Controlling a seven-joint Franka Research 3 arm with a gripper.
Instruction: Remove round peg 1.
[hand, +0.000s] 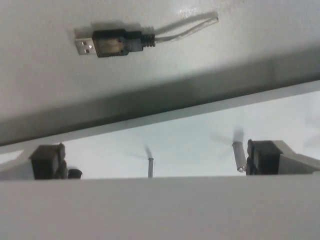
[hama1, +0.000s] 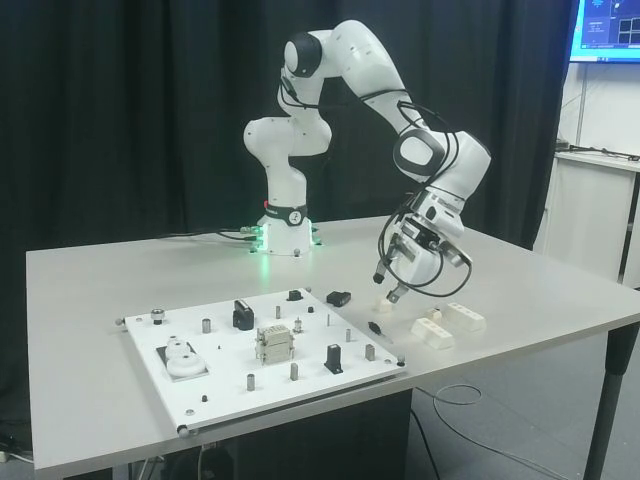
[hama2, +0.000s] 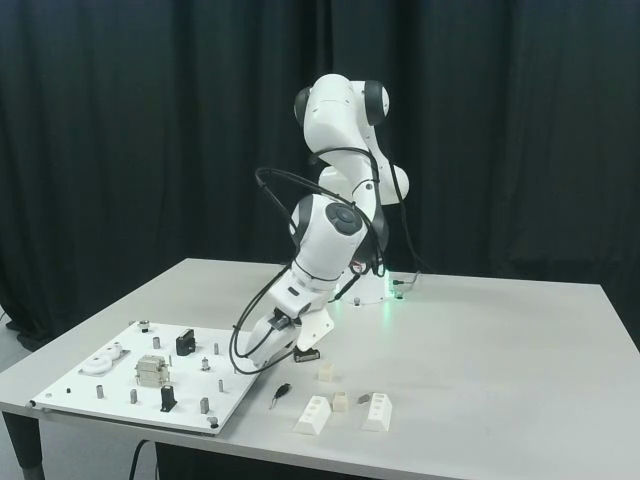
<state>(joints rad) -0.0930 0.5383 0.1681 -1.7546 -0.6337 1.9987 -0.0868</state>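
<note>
Arm: white, bent over table, centre frame.
Gripper: tilted, above table beside board; jaw gap cannot be told.
Board: white, lower left; pegs standing upright in it.
Plug: black, lying on table.

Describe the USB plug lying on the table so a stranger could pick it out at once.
Start at the white board on the grey table and go to its edge nearest the gripper. Just off that edge, on bare table, lies the USB plug. It alone there is black with a short stub of cable; the blocks beyond it are white.
</note>
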